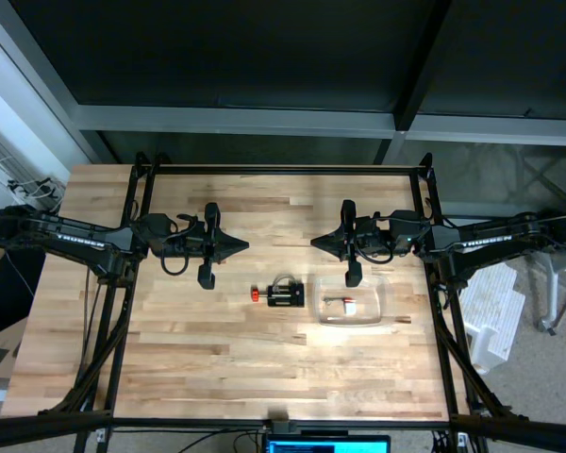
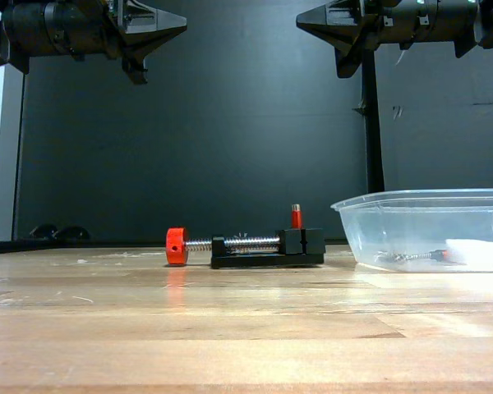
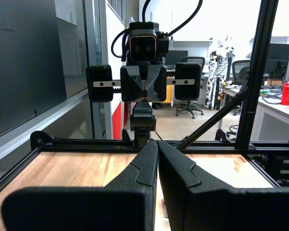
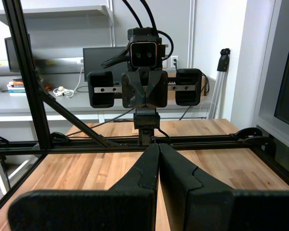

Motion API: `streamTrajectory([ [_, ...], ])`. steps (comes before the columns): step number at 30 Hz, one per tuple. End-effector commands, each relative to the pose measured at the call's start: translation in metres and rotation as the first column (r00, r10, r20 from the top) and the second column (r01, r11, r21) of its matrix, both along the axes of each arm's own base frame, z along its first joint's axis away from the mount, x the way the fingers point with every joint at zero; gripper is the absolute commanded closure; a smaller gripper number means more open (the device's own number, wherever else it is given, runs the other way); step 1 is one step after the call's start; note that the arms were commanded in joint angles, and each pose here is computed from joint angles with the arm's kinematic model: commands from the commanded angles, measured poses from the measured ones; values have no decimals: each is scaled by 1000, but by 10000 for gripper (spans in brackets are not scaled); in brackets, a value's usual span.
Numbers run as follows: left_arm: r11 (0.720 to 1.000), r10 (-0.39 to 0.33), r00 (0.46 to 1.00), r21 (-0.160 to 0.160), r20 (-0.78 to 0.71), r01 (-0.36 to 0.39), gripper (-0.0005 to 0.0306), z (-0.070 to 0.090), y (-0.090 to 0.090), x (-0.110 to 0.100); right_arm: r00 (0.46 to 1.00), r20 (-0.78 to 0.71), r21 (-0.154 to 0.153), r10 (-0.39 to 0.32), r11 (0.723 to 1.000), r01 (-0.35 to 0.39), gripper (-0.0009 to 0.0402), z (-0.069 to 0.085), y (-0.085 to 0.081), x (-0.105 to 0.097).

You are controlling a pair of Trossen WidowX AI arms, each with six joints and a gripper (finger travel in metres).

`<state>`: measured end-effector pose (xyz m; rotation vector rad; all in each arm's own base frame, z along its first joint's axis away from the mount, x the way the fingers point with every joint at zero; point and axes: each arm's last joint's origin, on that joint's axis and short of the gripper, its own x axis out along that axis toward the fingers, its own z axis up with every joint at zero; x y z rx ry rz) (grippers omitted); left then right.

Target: Remove the RCA connector from the receptacle and place in the container

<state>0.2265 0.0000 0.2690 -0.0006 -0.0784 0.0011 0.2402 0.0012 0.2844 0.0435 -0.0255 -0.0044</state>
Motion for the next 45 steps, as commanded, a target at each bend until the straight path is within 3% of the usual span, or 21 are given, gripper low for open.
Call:
streamTrajectory([
  [1,1000,0,1000,0,0,0,300,0,0,0,1000,-1,1,1,1000,-1,393,0,0,0],
  [45,1000,0,1000,0,0,0,300,0,0,0,1000,-16,1,4,1000,-4,393,-2,0,0],
])
